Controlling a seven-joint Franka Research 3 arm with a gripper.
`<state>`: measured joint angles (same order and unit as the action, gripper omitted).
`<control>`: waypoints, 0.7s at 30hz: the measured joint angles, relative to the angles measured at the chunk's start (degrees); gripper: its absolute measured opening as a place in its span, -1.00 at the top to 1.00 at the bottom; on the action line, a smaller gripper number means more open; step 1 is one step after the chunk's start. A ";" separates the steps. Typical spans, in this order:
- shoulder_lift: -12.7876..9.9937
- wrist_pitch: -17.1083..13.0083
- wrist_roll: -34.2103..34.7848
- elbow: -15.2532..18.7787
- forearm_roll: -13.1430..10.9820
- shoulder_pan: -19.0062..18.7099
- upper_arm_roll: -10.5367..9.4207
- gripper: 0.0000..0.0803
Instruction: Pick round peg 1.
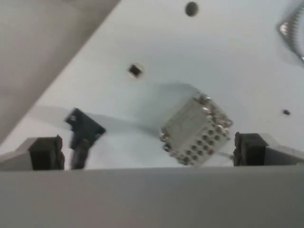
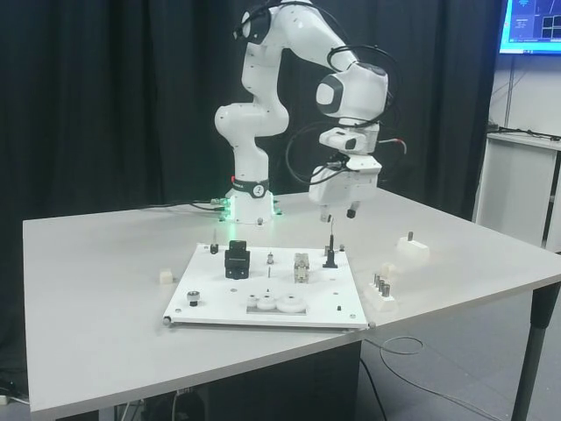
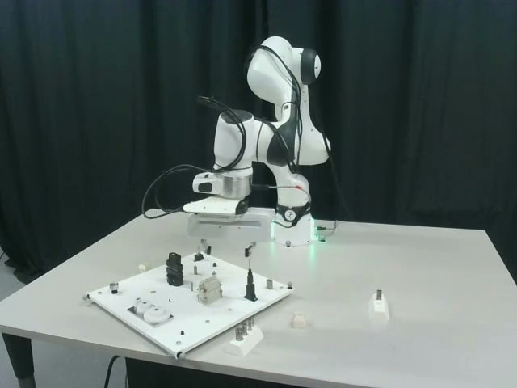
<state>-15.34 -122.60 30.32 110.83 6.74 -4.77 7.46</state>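
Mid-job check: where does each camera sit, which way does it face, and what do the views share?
Wrist view: on the wrist, looking down past the open gripper at the white board.
First room view: before the table, facing the arm's base; whole arm shows.
Second room view: off another table corner, facing arm and board.
Shared: the metal connector block.

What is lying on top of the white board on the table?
On the white board sit a black block, a metal block with holes, white gears and a black upright post. Smaller parts are unclear.
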 joint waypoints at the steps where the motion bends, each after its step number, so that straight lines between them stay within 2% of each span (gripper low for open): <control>1: -0.10 0.21 0.40 -0.16 -0.19 -0.12 -0.16 -0.99; 12: -1.40 0.51 4.61 -2.51 -2.76 -1.91 -1.19 -0.99; 21: -3.54 0.49 8.24 -4.71 -4.85 -2.66 -1.66 -0.99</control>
<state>-18.88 -122.12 38.56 106.11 1.89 -7.44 5.80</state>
